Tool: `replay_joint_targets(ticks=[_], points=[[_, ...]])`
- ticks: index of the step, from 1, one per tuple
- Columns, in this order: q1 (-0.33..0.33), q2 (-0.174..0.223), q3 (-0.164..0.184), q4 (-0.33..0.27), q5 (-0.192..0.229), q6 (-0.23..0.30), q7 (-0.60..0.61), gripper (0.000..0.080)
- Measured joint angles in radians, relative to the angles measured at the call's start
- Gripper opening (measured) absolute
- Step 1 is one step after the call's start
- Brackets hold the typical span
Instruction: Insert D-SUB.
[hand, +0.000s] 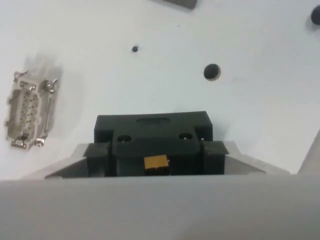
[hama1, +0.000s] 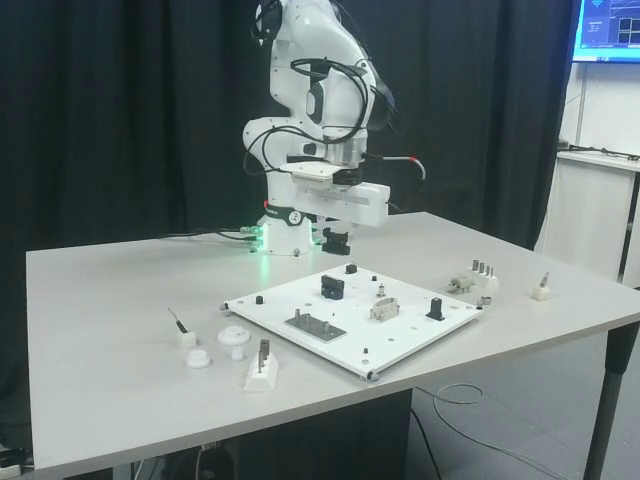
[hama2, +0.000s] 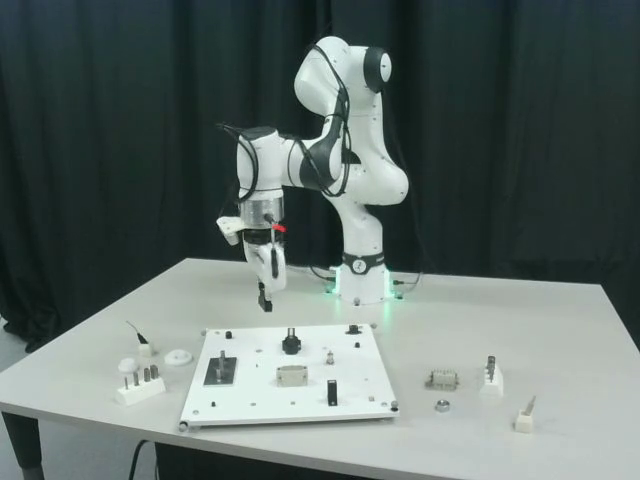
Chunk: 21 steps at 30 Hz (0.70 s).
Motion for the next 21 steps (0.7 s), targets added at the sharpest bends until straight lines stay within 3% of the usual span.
replay_joint_targets(ticks=[21], points=[[0.0,0.01,-0.034,-0.009,0.089,-0.024,0.16,0.038]])
